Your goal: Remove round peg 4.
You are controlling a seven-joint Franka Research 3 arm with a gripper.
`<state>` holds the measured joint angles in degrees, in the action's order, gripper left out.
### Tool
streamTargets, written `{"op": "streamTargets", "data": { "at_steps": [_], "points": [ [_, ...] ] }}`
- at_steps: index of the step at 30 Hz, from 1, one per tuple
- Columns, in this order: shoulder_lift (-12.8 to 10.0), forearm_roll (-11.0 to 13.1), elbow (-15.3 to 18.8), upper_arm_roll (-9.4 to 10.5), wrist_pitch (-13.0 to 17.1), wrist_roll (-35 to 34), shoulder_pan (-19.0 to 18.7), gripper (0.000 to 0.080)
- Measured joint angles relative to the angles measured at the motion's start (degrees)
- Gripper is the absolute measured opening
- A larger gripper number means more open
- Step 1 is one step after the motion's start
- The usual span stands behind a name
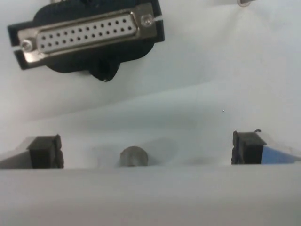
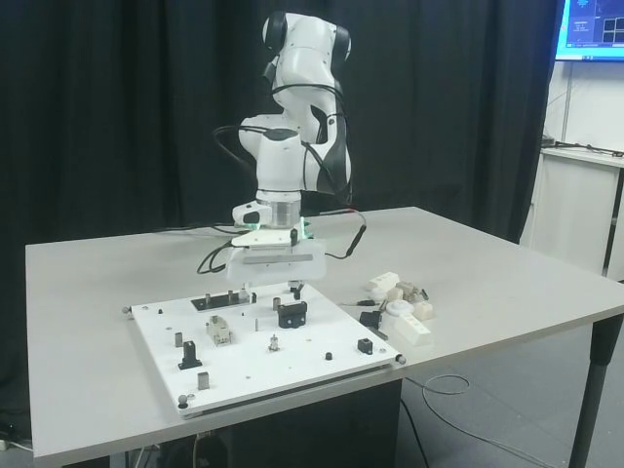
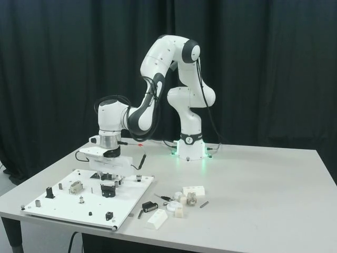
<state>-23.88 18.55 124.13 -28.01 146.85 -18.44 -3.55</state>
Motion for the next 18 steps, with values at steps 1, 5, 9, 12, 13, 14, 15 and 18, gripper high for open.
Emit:
{"op": "streamTargets", "data": {
  "at_steps": [1,5,9,12,13,14,15,18],
  "points": [
    [-0.06,0.07,0.02,0.00,-0.02,0.04,0.00,0.0800],
    [-0.38,0.41,0.06,0.01,-0.12,0.35,0.00,0.0800],
    [-0.64,1.23,0.20,0.06,-0.21,0.75,-0.02,0.0800],
    [-0.75,1.51,0.33,0.07,-0.26,1.37,-0.03,0.0800],
    [-0.77,1.56,0.37,0.08,-0.28,1.45,-0.03,0.0800],
    [-0.80,1.62,0.40,0.08,-0.29,1.49,-0.03,0.0800],
    [-0.82,1.67,0.43,0.08,-0.31,1.51,-0.03,0.0800],
    [-0.92,1.71,0.47,0.08,-0.35,1.62,-0.03,0.0800]
  ]
}}
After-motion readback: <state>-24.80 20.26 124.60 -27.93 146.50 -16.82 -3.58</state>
